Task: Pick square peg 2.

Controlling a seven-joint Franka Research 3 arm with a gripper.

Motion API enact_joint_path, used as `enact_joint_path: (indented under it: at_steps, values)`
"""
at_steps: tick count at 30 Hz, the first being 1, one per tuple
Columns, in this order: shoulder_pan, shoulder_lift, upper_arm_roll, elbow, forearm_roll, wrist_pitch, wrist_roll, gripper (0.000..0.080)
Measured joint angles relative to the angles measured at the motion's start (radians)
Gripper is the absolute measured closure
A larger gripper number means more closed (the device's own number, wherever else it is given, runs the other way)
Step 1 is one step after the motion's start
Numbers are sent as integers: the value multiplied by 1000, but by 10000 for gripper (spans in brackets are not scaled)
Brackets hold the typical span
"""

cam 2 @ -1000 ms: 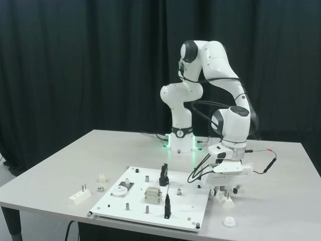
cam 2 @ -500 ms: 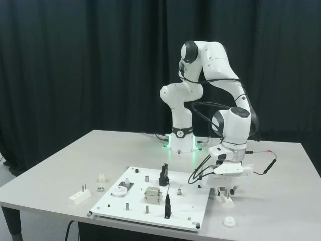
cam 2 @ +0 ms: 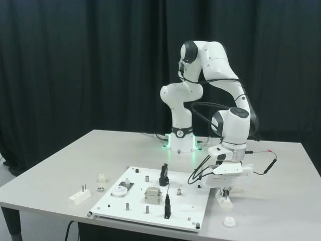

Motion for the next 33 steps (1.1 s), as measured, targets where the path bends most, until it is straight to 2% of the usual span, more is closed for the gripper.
enact_joint_path:
  at_steps: [6,7,15,27,33]
  values:
    - [0,-1,0,0,6,-2,0,648]
    - [0,-1,0,0,7,-3,0,727]
    - [0,-17,3,1,24,-28,0,727]
    - [2,-79,10,2,28,-100,0,728]
    - [3,-103,10,2,28,-118,-7,728]
